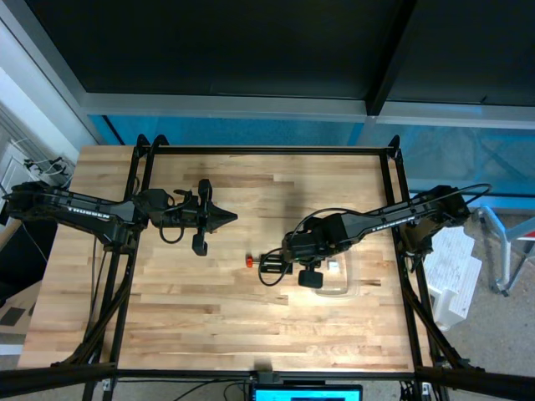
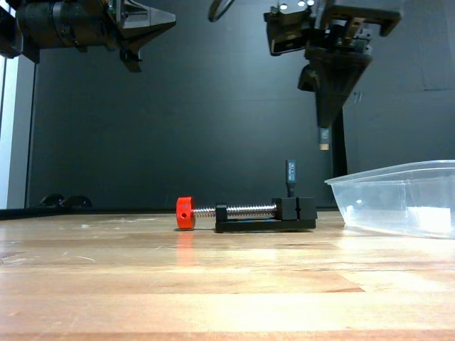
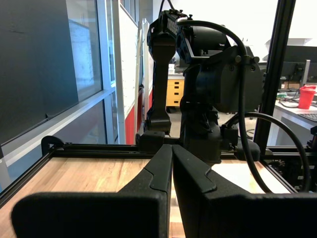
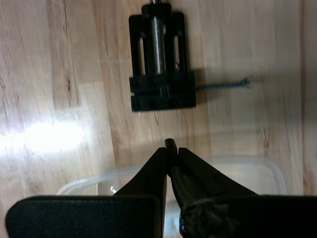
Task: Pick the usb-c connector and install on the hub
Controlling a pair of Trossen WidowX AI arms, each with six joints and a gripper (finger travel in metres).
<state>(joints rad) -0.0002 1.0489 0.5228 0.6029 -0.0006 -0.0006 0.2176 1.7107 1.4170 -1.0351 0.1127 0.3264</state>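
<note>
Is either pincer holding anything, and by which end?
The right pincer, raised near the hub, grips the usb-c connector by its rear end, tip protruding. The left pincer, raised over the table at left, is shut, empty.

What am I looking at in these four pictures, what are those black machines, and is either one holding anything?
They are two black robot arms, left and right, standing at the sides of a wooden table. One picture looks down from above and one looks level along the tabletop. The other two come from cameras on the arms, each looking along its hand.

On the table lies a small black rectangular block with a red knob and a thin grey stem. Beside it sits a clear plastic tray holding a small pale piece.

The right hand hangs high over the tray's edge next to the block, shut on a tiny dark plug. The left hand, shut and empty, hovers off to the left.
</note>
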